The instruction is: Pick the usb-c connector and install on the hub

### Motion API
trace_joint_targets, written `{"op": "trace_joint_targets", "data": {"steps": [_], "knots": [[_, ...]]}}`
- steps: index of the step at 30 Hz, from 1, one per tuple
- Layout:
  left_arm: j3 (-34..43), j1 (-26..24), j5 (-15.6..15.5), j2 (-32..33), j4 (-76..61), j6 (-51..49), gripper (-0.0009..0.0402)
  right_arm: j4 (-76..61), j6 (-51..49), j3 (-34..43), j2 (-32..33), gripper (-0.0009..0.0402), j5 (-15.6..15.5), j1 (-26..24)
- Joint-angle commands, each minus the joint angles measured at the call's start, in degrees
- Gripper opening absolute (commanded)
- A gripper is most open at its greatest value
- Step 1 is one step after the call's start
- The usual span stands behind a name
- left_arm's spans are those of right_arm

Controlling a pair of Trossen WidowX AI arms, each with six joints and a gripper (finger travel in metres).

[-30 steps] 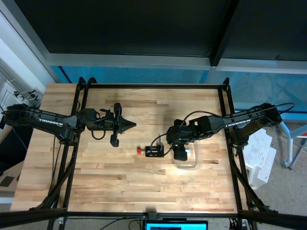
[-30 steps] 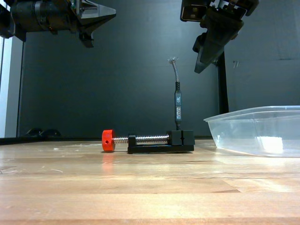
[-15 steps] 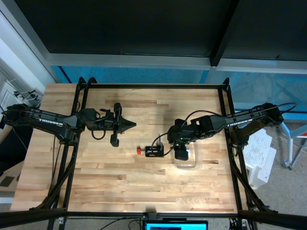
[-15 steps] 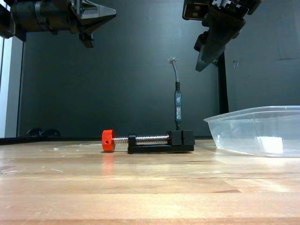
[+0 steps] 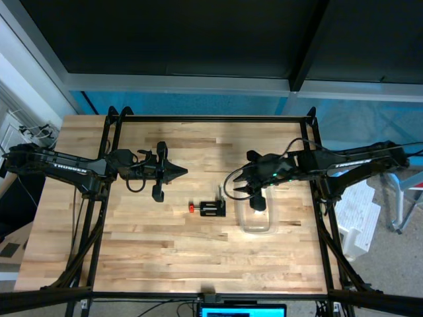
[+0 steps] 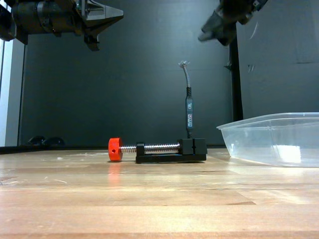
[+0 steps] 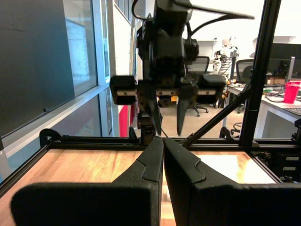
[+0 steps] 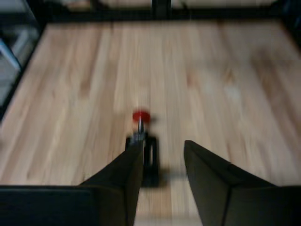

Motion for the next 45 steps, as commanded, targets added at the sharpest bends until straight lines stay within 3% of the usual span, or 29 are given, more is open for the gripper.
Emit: {"op": "trace_joint_targets", "data": {"steps": [1,6,9,13,25,32,45], "knots": [[0.02,0.00,0.02,0.02,0.00,0.00,0.0000,8.24,-0.81,-4.22,-2.89,0.0066,0.02,-1.25],[0.02,0.02,0.02,0.02,0.02,0.00,0.0000,21.00,-1.73,-10.73,-6.25,-0.0003,-0.04,-2.58],[0.02,0.02,0.02,0.00,0.02,0.00,0.0000,27.41,-2.40,-13.94,-7.63,0.0007,-0.74,-3.28],[0.02,0.00,0.02,0.00,0.02,0.00,0.0000,34.56,-2.21,-17.11,-8.57,-0.0002,-5.09,-5.62],[0.02,0.00,0.02,0.02,0.00,0.00,0.0000,49.27,-2.58,-25.38,-10.82,0.0000,-5.49,-6.38],[0.02,0.00,0.02,0.02,0.00,0.00,0.0000,49.42,-2.40,-25.22,-10.93,0.0000,-8.02,-6.38],[0.02,0.02,0.02,0.02,0.00,0.00,0.0000,48.02,-2.19,-25.22,-10.93,0.0000,-7.98,-6.34]]}}
